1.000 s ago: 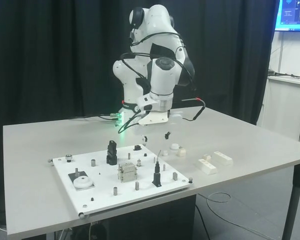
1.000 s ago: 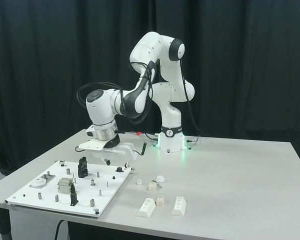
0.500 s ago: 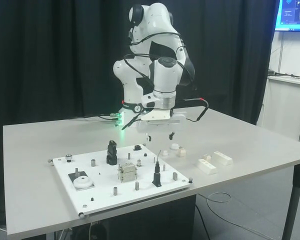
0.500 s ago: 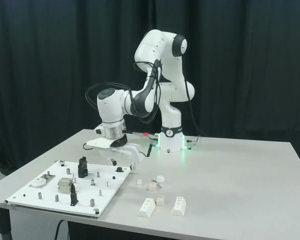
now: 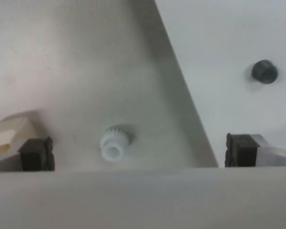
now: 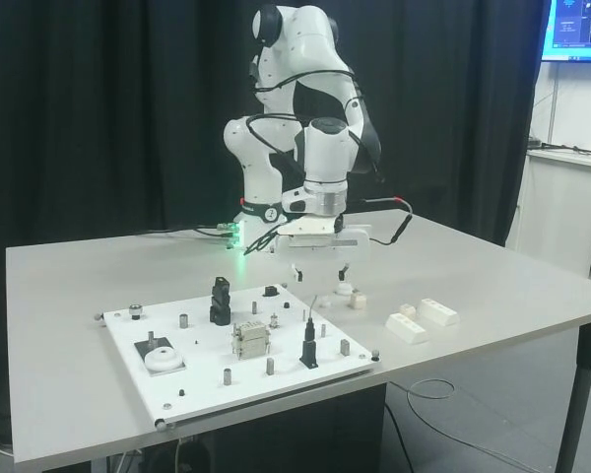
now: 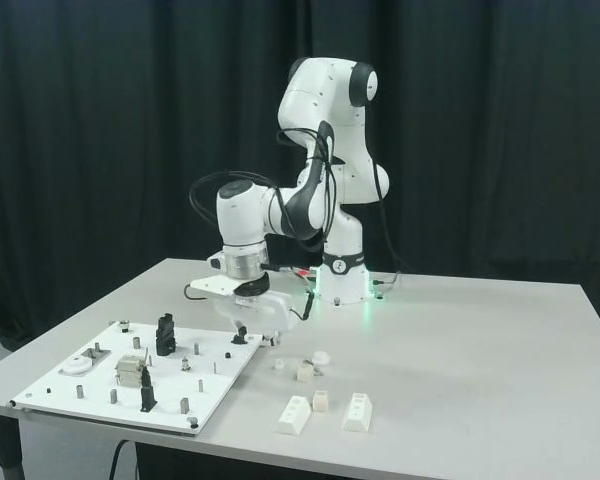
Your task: Pick small gear.
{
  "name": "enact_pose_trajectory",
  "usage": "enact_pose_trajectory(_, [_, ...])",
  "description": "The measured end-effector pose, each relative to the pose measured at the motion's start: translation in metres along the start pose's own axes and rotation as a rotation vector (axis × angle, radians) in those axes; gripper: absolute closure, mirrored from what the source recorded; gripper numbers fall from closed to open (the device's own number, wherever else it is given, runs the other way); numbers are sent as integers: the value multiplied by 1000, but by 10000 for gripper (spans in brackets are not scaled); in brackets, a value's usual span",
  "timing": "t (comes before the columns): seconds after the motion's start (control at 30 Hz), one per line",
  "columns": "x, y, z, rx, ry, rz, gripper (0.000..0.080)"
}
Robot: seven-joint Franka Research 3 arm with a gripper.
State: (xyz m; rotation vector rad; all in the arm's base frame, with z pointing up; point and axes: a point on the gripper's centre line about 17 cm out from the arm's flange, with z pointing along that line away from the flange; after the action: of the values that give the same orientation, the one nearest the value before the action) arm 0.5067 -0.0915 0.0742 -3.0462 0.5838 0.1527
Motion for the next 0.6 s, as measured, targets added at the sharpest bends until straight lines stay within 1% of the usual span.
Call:
enact_pose_trajectory(0.17, [-3,-3,9,6,35,29,3])
enact_pose_trajectory(0.3, [-5,-5,15,8,55,44,3])
enact_pose_trajectory(0.4, [-8,-7,20,11,63,57,3])
enact_pose_trajectory(0.5, [-11,-9,25,16,66,81,3])
enact_pose_trajectory(0.6, [-14,-11,28,14,67,94,3])
